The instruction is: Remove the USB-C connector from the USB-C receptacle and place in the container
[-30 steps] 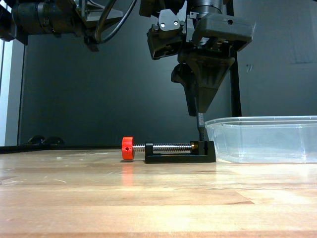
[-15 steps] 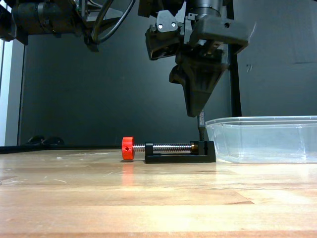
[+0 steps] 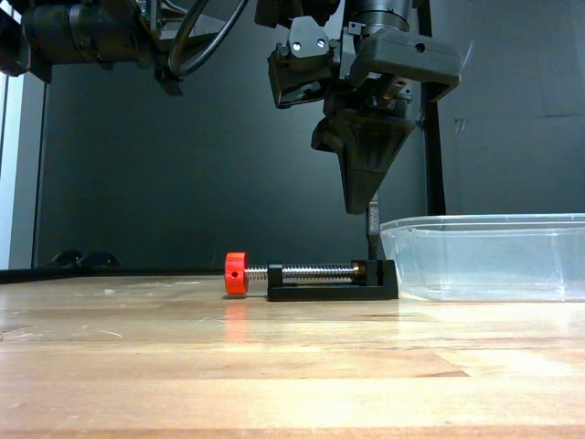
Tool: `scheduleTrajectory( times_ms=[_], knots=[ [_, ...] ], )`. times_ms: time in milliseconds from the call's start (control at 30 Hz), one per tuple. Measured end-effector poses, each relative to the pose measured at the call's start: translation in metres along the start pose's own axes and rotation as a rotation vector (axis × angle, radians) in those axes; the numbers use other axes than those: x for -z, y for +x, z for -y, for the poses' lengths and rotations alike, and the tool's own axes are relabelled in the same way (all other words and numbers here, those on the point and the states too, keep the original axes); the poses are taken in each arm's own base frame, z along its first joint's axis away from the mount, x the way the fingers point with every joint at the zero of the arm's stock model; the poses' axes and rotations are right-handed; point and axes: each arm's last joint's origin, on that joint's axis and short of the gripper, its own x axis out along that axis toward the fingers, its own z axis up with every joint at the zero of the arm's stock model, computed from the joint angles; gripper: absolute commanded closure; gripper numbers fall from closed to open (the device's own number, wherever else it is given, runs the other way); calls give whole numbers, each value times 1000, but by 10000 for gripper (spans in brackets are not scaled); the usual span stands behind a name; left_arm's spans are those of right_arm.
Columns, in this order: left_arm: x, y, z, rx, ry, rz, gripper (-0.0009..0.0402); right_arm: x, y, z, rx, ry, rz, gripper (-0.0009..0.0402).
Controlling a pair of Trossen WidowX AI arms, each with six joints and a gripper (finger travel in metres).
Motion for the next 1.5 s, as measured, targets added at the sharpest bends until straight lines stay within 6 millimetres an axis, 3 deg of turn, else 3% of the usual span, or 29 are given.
scheduleTrajectory(
  times_ms=[433,933,1500],
  knots=[
    [0,0,0,0,0,0,393,-2,-4,-3,-11,-6,8,393],
    [0,0,0,0,0,0,393,-2,-46,-4,-39,-9,90,393],
    [0,0,0,0,0,0,393,-1,-47,-2,-26,0,93,393]
  ],
)
